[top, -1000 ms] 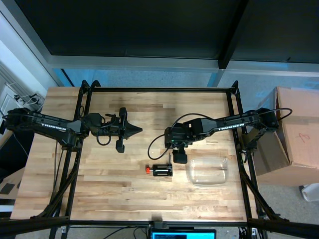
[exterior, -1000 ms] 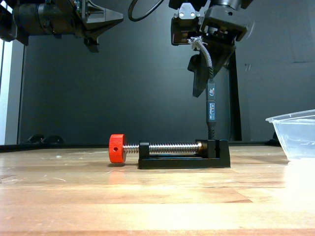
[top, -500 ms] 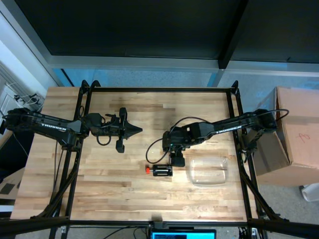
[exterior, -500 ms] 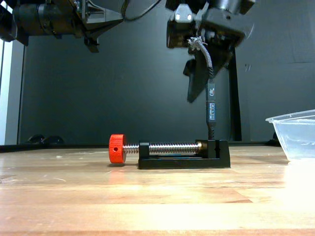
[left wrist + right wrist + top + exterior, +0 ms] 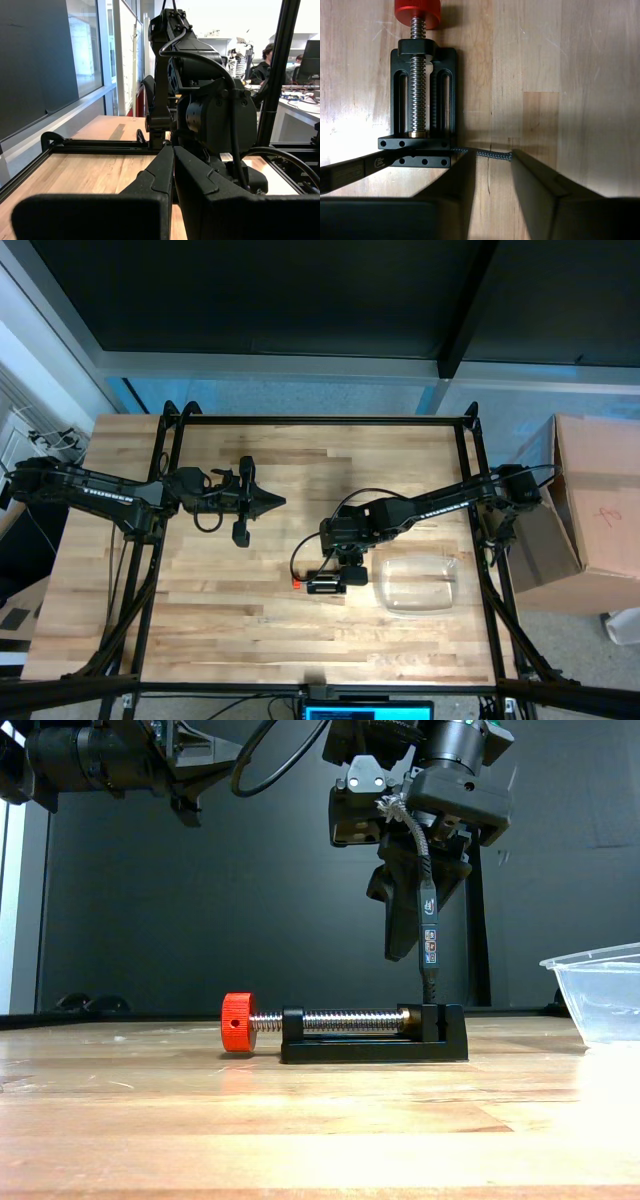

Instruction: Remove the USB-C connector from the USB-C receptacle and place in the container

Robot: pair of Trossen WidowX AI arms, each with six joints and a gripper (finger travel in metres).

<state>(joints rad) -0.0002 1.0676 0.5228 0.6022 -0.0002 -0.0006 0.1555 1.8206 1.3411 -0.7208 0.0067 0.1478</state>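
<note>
The USB-C connector [image 5: 428,935] stands upright, its lower end in the receptacle at the right end of the black clamp fixture [image 5: 372,1035] with a red knob [image 5: 238,1021]. Its braided cable [image 5: 408,815] runs up to the right arm. My right gripper [image 5: 410,920] hangs open just above the fixture [image 5: 326,585], close beside the connector. In the right wrist view the cable [image 5: 485,154] crosses between the open fingers [image 5: 532,172], while the connector [image 5: 360,169] lies off to one side. My left gripper [image 5: 265,502] hovers at mid-left, shut on nothing, fingers [image 5: 165,170] together.
A clear plastic container [image 5: 417,583] sits right of the fixture, its rim [image 5: 600,960] showing at the low view's right edge. Black frame rails [image 5: 320,421] border the wooden table. A cardboard box [image 5: 590,510] stands off the table at right.
My right gripper has moved toward the near edge and down, from beside the container to just over the fixture. The connector stays in its seat. The left arm has not moved.
</note>
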